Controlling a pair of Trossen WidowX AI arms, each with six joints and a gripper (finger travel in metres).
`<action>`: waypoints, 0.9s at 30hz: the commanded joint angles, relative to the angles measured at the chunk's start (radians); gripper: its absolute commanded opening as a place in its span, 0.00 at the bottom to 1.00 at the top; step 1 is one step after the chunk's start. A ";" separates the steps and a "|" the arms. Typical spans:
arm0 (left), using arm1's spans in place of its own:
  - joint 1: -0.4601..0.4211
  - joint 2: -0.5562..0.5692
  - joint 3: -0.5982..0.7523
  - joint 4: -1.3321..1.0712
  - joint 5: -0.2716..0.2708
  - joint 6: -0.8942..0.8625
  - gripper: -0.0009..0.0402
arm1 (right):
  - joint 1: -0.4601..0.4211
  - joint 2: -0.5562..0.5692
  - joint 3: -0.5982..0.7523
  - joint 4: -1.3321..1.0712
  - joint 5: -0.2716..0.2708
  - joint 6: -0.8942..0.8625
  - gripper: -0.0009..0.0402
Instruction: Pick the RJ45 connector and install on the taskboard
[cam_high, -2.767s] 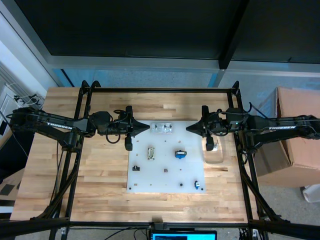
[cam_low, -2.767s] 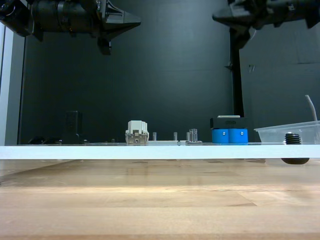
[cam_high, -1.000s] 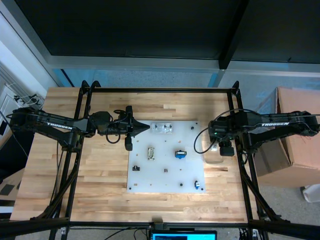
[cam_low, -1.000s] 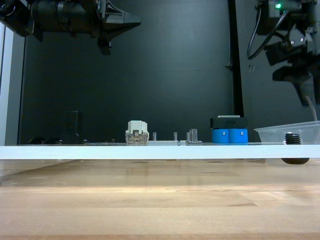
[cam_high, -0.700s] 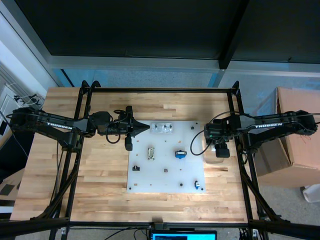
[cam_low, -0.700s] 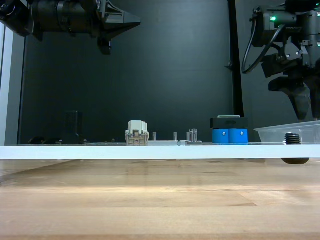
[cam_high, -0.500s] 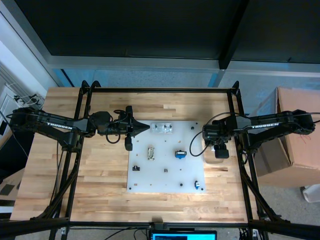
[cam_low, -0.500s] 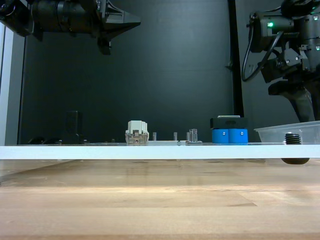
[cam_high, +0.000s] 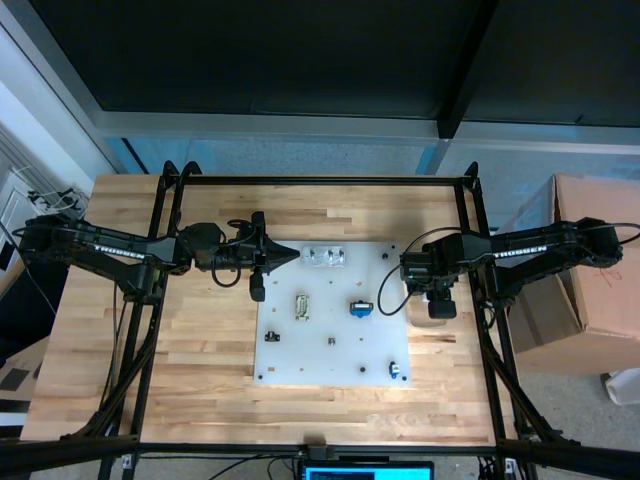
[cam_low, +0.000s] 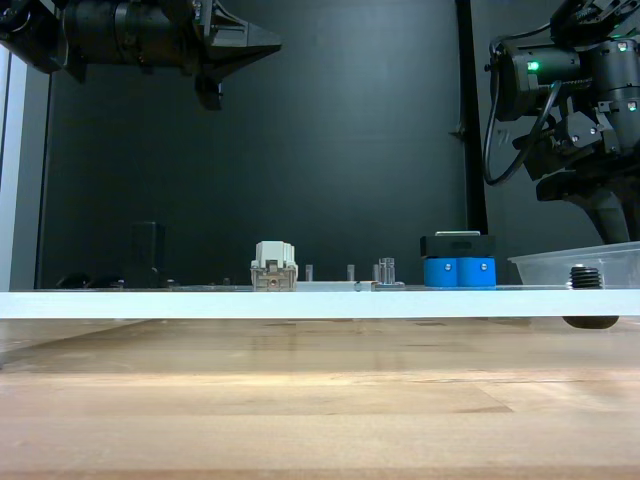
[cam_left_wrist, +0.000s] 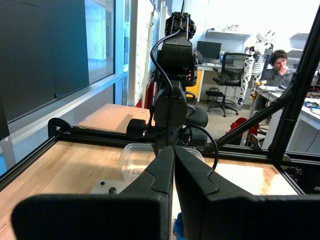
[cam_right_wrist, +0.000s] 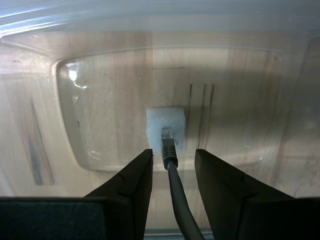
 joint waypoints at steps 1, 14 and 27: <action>0.000 0.000 0.000 0.000 0.000 0.000 0.02 | 0.000 0.001 0.000 0.000 0.000 0.003 0.23; 0.000 0.000 0.000 0.000 0.000 0.000 0.02 | -0.002 0.000 0.000 -0.001 0.003 0.004 0.02; 0.000 0.000 0.000 0.000 0.000 0.000 0.02 | -0.002 -0.039 0.050 -0.069 -0.005 0.005 0.02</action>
